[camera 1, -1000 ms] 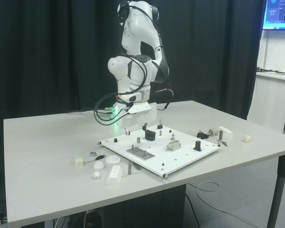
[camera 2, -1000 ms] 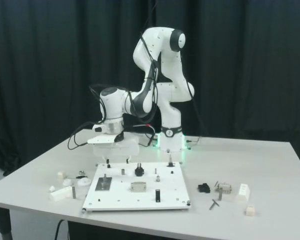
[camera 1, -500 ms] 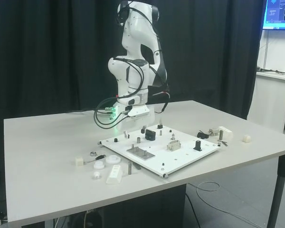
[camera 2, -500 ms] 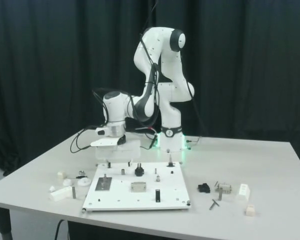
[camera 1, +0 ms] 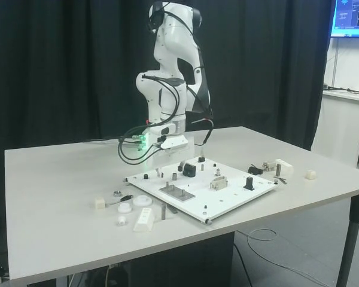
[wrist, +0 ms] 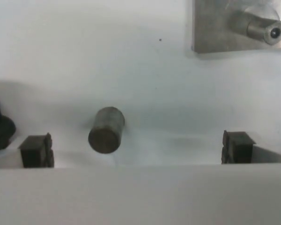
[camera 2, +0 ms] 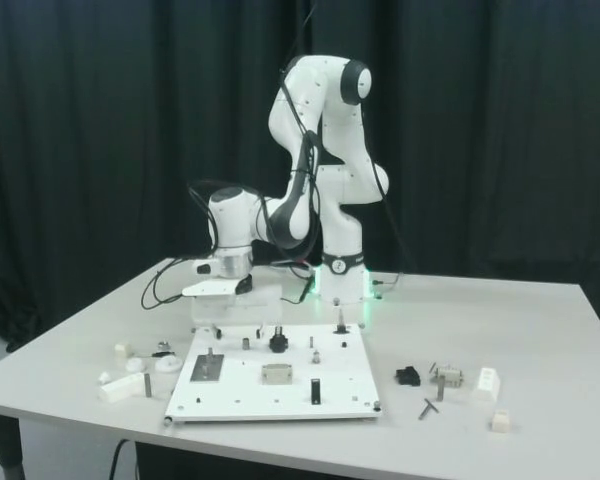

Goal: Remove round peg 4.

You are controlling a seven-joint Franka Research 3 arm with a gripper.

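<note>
Moved since a second ago: the wrist has drawn back along the white board (camera 1: 227,194) toward its far corner, on the side where the loose white parts (camera 1: 134,209) lie, and the forearm now stands steeper.
Arm: the white Franka (camera 2: 315,130) bends down from its base behind the board, with its hand low over that far corner.
Gripper (wrist: 136,149): released. Its two black fingertips (wrist: 36,151) stand wide apart, one on each side of the peg, and neither touches it.
Round peg 4 (wrist: 106,130): a short grey cylinder, upright and still seated in the board, between the fingertips but nearer one of them.
Neighbours on the board: a black knob (wrist: 0,126) just beside the peg, and a grey metal plate (wrist: 215,28) with its own upright post (wrist: 262,29) farther in toward the middle of the board.
Off the board: small white blocks (camera 2: 488,392) and metal bits (camera 2: 440,378) lie on the grey table (camera 1: 60,179), on the side of the board away from the peg.
Light: a green glow (camera 2: 310,287) at the arm's base, just behind the board.
</note>
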